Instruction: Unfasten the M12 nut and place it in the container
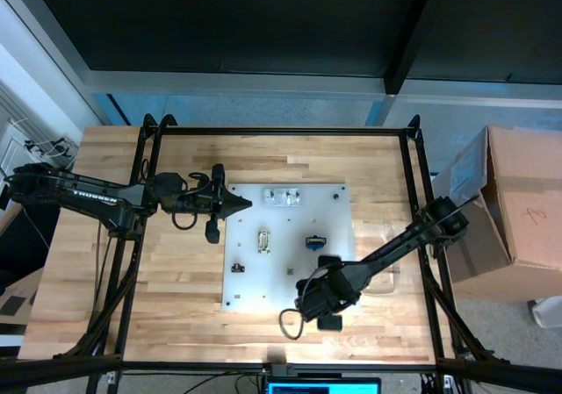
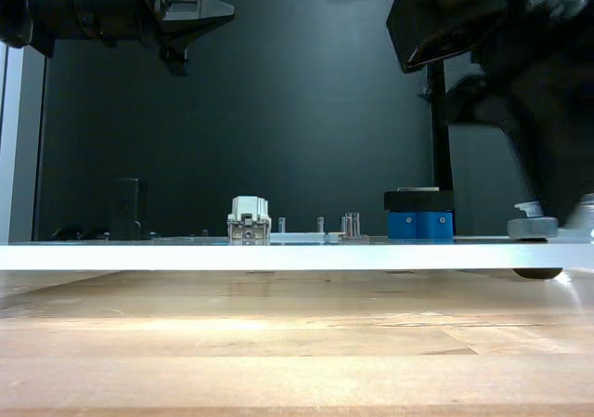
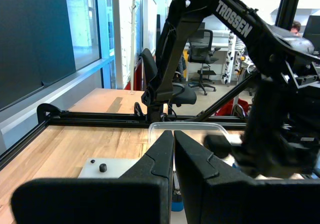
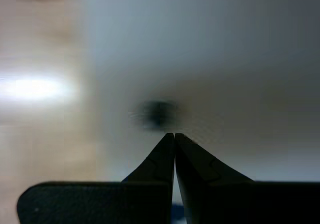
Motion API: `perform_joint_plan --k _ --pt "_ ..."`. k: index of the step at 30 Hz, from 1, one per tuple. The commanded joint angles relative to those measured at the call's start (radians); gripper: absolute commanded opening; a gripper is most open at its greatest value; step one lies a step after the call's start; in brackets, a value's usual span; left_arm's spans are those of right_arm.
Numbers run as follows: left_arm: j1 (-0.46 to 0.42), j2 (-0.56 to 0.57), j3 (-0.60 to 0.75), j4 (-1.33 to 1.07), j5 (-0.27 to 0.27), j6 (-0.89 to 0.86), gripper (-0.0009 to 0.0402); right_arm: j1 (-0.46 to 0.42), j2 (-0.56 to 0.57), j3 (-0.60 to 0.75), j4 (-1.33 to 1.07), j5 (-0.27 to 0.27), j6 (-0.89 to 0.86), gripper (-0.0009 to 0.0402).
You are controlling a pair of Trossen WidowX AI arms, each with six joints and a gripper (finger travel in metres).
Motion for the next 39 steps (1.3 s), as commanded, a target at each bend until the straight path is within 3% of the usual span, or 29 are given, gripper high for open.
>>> perform_joint_plan --k 1,4,6,11,14,32,36,39 --pt "0.000 0.000 0.000 0.001 0.000 0.000 0.0000 -0.003 -0.018 0.028 -0.047 0.052 0.017 0.0000" --pt "0.000 0.000 0.000 0.000 0.000 0.000 0.0000 -0.003 -0.029 0.028 -0.047 0.037 0.016 0.0000" --pt "0.000 0.000 0.000 0.001 0.000 0.000 0.0000 -0.003 -0.034 0.028 -0.046 -0.015 0.013 0.0000" --pt "0.000 0.000 0.000 0.000 0.000 0.000 0.0000 -0.005 -0.043 0.028 -0.005 -0.230 0.004 0.0000" --pt "0.000 0.000 0.000 0.000 0.000 0.000 0.0000 -0.005 -0.044 0.028 0.023 -0.290 0.004 0.0000" --pt "0.000 0.000 0.000 0.000 0.000 0.000 0.0000 -0.005 0.022 0.010 0.130 -0.275 -0.023 0.0000" --pt "0.000 0.000 0.000 0.000 0.000 0.000 0.0000 -0.006 0.022 0.010 0.109 -0.214 -0.017 0.0000" --pt "0.000 0.000 0.000 0.000 0.000 0.000 0.0000 -0.006 0.021 0.010 0.103 -0.205 -0.018 0.0000"
